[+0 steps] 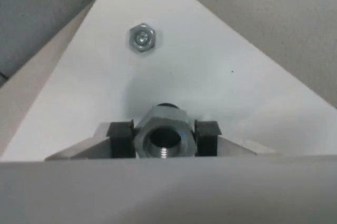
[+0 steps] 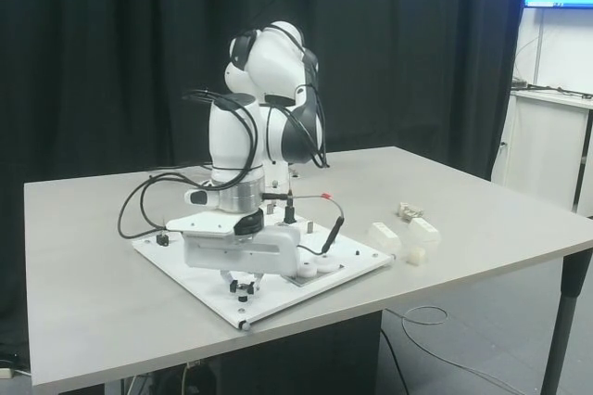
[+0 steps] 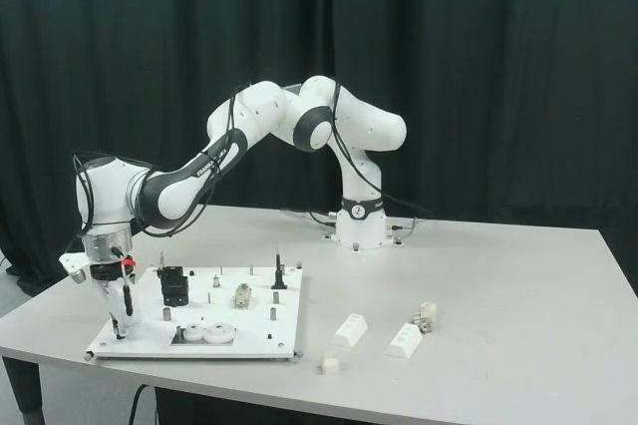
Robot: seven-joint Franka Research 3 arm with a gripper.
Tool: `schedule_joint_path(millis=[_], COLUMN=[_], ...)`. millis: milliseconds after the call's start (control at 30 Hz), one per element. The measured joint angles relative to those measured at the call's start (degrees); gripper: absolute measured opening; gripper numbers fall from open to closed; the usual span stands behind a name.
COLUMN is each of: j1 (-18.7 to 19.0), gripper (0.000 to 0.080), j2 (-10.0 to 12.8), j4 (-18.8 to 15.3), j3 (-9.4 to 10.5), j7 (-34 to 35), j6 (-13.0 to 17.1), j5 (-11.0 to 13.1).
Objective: Insert bolt 4.
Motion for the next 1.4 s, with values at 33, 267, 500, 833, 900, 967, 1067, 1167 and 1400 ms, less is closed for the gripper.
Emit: schedule_joint_path(millis=[33, 267, 500, 833, 900, 967, 1067, 1167, 1400], j1=[0.1, 1.1, 1.3, 1.3, 1.2, 1.1, 0.9, 0.7, 0.3], gripper=[0.0242, 0.0242, 0.0242, 0.0242, 0.0242, 0.0242, 0.0242, 0.0242, 0.0242], j2=[0.0, 0.2, 0.3, 0.3, 0.3, 0.3, 0.3, 0.3, 0.3], j4=[0.0, 0.0, 0.0, 0.0, 0.0, 0.0, 0.0, 0.0, 0.0], j3=[-0.19, -1.37, -1.66, -1.67, -1.68, -1.67, -1.67, -1.67, -1.67], j7=[0.8, 7.3, 14.5, 24.8, 26.5, 28.0, 30.1, 31.9, 35.3], j6=[0.0, -0.1, -0.2, -0.2, -0.2, -0.2, -0.2, -0.3, -0.4], j5=[0.0, 0.0, 0.0, 0.3, 0.5, 0.9, 1.6, 2.3, 3.9])
